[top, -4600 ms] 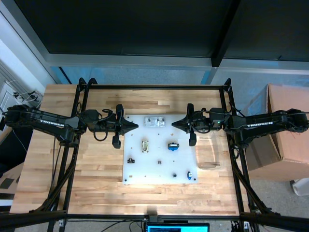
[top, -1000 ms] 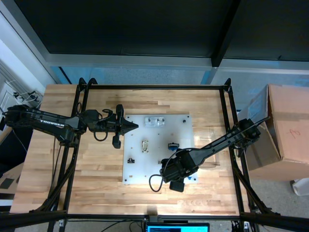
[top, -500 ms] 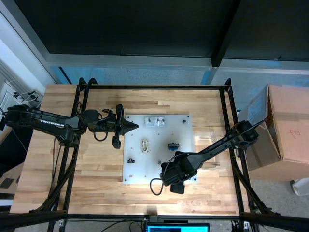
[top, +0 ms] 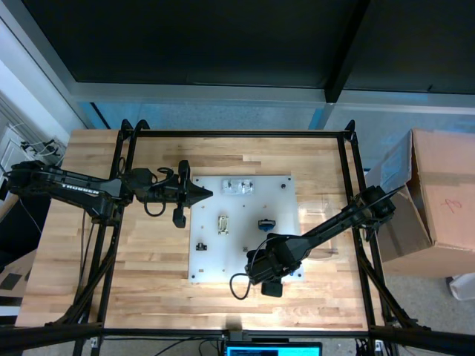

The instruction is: Unfasten the M12 nut and place it in the container

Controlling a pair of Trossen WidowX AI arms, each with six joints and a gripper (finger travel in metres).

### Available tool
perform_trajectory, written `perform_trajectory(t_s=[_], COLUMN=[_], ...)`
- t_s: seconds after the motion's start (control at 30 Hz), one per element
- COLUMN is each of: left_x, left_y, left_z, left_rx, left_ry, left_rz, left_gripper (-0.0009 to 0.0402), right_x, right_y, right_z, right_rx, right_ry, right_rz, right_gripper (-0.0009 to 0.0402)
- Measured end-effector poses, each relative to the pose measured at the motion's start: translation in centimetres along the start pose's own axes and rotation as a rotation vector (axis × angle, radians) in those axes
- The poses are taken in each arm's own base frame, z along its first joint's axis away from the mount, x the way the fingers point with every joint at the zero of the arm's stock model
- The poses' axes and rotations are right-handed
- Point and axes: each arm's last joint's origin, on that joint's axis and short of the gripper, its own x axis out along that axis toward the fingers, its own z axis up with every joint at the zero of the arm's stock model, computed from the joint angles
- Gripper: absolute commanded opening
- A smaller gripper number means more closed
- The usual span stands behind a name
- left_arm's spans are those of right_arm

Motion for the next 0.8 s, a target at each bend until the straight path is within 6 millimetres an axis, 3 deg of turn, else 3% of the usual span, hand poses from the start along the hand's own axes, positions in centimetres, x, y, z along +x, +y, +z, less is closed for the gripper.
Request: perform_trajectory(t_s=[0.23, 0.67, 0.73, 0.8], left_x=[0.00, 0.00, 0.00, 0.00], left_y=[0.00, 0.00, 0.00, 0.00], left_z=[-0.04, -0.16, -0.15, -0.15], left_rx=[0.000, 0.000, 0.000, 0.000], left_ry=[0.003, 0.016, 0.016, 0.015], left_rz=[0.000, 0.000, 0.000, 0.000], left_gripper=[0.0000, 0.0000, 0.0000, 0.0000], right_x=[0.31, 0.32, 0.32, 0.32], right_y=[-0.06, 0.03, 0.03, 0.02], right_z=[-0.10, -0.11, -0.11, -0.11], right_rx=[-0.004, -0.038, -0.052, -0.069], right_ry=[-0.005, 0.008, 0.009, 0.008], right_rz=[-0.001, 0.028, 0.029, 0.028], right_gripper=[0.0203, 0.0021, -0.0001, 0.0003])
